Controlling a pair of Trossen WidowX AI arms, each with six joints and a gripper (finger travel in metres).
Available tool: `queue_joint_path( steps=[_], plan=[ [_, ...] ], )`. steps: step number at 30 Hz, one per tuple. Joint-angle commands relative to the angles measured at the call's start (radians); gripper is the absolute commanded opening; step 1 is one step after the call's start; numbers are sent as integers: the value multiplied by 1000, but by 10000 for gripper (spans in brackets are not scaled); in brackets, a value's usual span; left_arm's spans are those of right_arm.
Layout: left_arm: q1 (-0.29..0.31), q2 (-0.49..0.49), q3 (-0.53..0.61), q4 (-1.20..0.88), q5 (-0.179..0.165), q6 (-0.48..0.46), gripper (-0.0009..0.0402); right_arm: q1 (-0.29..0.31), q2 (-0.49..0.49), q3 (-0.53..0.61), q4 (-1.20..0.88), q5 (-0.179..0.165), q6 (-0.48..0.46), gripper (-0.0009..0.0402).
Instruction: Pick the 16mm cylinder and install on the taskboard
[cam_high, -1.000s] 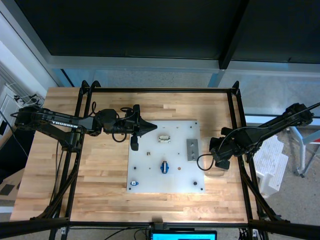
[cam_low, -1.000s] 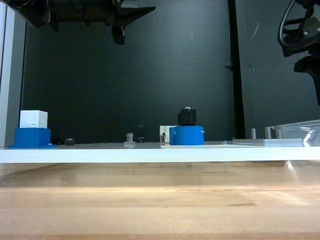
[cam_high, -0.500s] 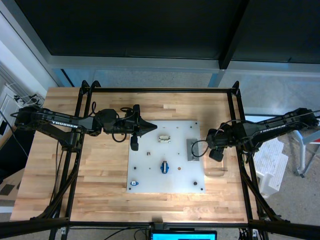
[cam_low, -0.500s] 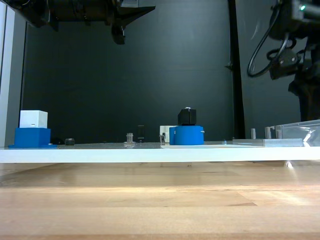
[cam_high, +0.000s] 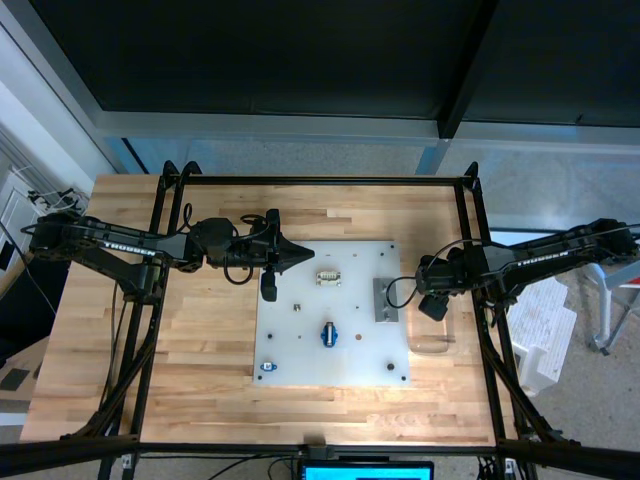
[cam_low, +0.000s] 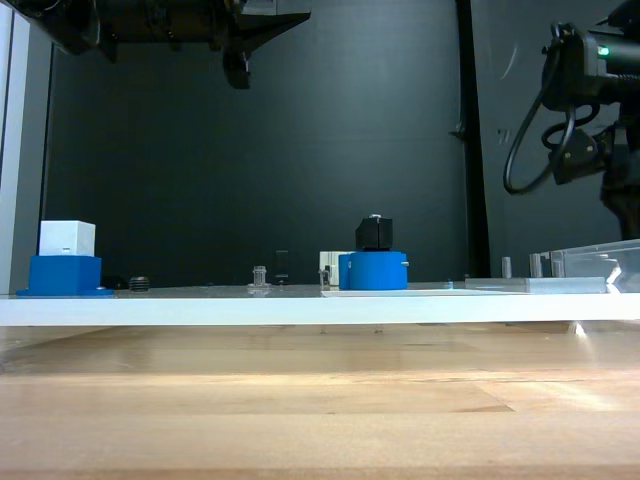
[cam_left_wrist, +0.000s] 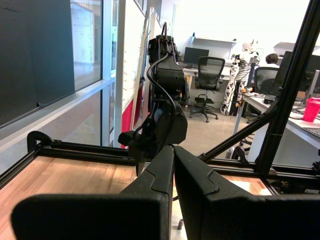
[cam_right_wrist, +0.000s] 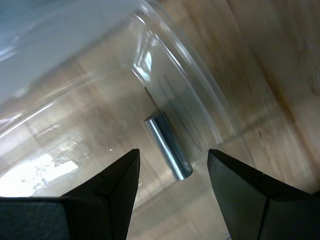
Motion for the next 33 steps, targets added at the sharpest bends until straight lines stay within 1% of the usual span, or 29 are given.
queue_joint_path(
  steps=[1, 8, 14, 16, 17, 19, 23, 26, 27, 30, 33],
  plan=[
    [0, 0, 0, 0, 0, 0, 0, 0, 0, -23, 4, 0, 11, 191],
    [0, 0, 0, 0, 0, 0, 0, -2, 0, -43, 29, 1, 22, 191],
    [0, 0, 0, 0, 0, 0, 0, -4, 0, -68, 34, 2, 63, 191],
    [0, 0, 0, 0, 0, 0, 0, -4, 0, -75, 35, 12, 89, 191],
    [0, 0, 0, 0, 0, 0, 0, -4, 0, -80, 35, 27, 106, 191],
    [0, 0, 0, 0, 0, 0, 0, -4, 0, -89, 38, 29, 128, 191],
    [0, 0, 0, 0, 0, 0, 0, -4, 2, -96, 41, 16, 141, 191],
    [0, 0, 0, 0, 0, 0, 0, -4, 2, -85, 41, -30, 124, 191],
    [0, 0, 0, 0, 0, 0, 0, -3, 2, -82, 40, -35, 117, 191],
    [0, 0, 0, 0, 0, 0, 0, -3, 2, -81, 37, -33, 92, 191],
    [0, 0, 0, 0, 0, 0, 0, -4, 3, -85, 35, -16, 84, 191]
  ],
)
